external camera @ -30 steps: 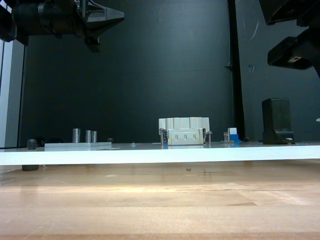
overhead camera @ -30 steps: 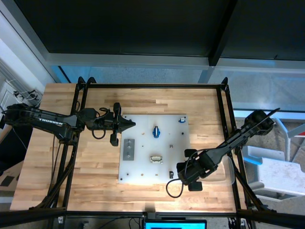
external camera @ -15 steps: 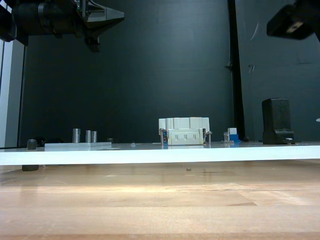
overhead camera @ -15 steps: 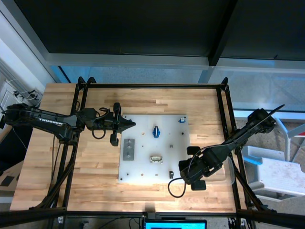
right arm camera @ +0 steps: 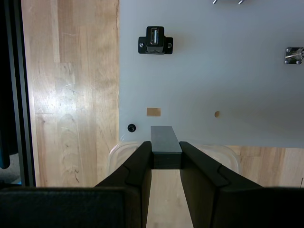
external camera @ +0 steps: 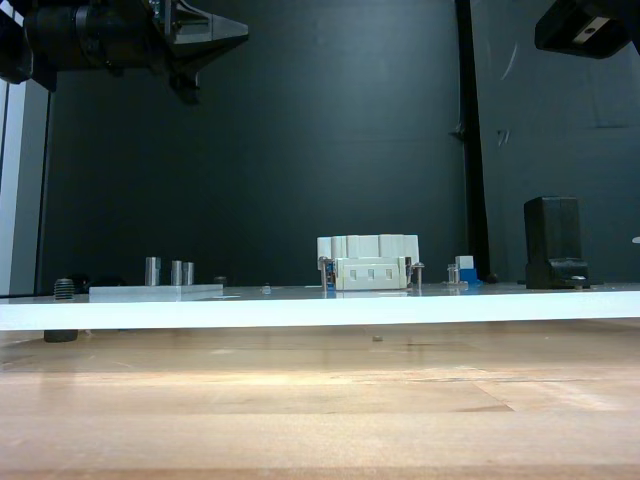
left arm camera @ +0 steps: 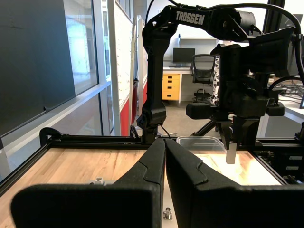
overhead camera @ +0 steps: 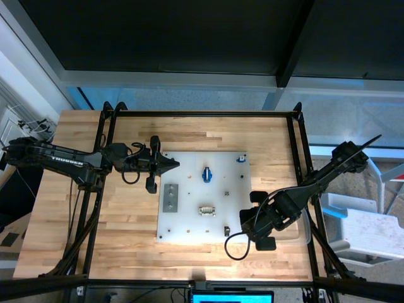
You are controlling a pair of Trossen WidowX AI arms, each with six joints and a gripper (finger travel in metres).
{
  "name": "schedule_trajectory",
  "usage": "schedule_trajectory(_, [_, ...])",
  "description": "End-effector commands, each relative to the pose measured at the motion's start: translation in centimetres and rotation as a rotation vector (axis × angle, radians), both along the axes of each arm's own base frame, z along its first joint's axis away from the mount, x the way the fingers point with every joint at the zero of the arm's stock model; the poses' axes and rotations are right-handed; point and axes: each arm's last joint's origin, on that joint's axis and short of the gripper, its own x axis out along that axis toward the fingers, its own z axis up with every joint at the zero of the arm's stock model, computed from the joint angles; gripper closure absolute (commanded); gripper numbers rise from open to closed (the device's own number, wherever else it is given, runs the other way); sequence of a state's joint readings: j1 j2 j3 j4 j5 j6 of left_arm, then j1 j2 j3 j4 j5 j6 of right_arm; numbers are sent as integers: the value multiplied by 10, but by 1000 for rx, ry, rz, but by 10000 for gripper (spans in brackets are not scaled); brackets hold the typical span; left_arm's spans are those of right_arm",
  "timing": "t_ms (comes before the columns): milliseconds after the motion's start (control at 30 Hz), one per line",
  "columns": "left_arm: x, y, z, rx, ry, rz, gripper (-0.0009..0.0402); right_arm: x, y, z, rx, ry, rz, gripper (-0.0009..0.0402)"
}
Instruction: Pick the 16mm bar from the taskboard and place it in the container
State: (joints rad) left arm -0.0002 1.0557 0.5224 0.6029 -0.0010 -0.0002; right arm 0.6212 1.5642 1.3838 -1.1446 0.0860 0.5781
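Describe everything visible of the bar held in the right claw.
The bar is a short grey, metal-looking piece with a squared end face, clamped in the right claw. It hangs upright with its lower end free, above where the rim of the clear container meets the edge of the taskboard. The left claw, shut, hovers apart over the board's far-left corner.

The white taskboard point(overhead camera: 189, 173) lies flat in the middle of the bench. The clear container point(overhead camera: 305, 228) sits just beside it, near the bench's right edge. The grey bar point(right arm camera: 166, 135) hangs upright in the right claw point(right arm camera: 166, 145), over the container's rim. The closed left claw point(overhead camera: 173, 165) hovers over the taskboard's far left corner.
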Motion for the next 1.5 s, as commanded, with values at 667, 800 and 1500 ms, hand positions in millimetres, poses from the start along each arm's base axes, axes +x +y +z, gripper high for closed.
schedule_trajectory(667, [0,0,0,0,0,0,393,-51,0,-21,-17,44,-76,387])
schedule_trajectory(800, [0,0,0,0,0,0,393,-62,-4,-24,-8,46,-93,387])
schedule_trajectory(1500, [0,0,0,0,0,0,393,-104,-13,-51,-1,68,-108,387])
